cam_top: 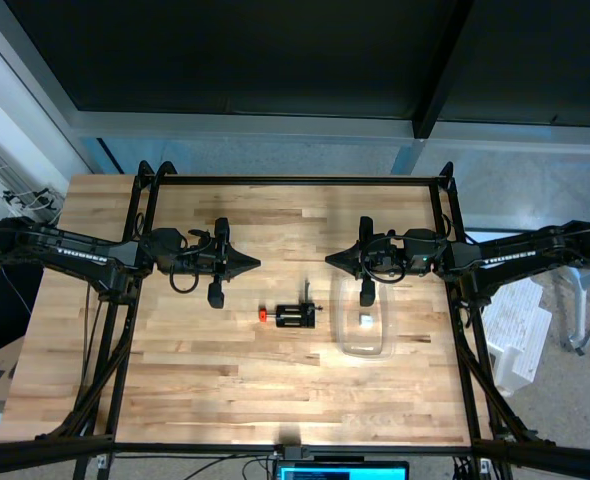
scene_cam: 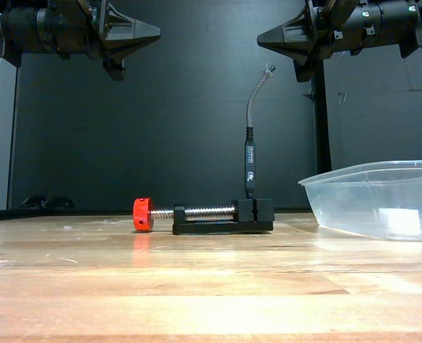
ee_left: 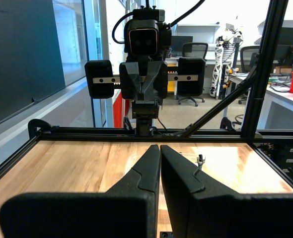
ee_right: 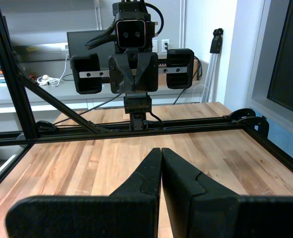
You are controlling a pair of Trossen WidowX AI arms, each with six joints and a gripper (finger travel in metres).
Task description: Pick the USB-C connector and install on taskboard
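Wooden table (cam_top: 225, 400) before you — taskboard (cam_top: 295, 317) at centre, USB-C connector (scene_cam: 249, 168) upright on its end opposite red knob (cam_top: 262, 315). Left gripper (cam_top: 258, 264) and right gripper (cam_top: 327, 259) hover above — fingers pressed together.

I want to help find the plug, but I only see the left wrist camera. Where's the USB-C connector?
Observer: In the low view the USB-C connector stands upright at the taskboard's end, away from the red knob.
Operator: Is a gripper holding it?
Observer: No. The left gripper and right gripper hang high above it, both shut, holding nothing.
Operator: What's next to the board?
Observer: A clear tray on the right arm's side, with a tiny whitish piece inside.
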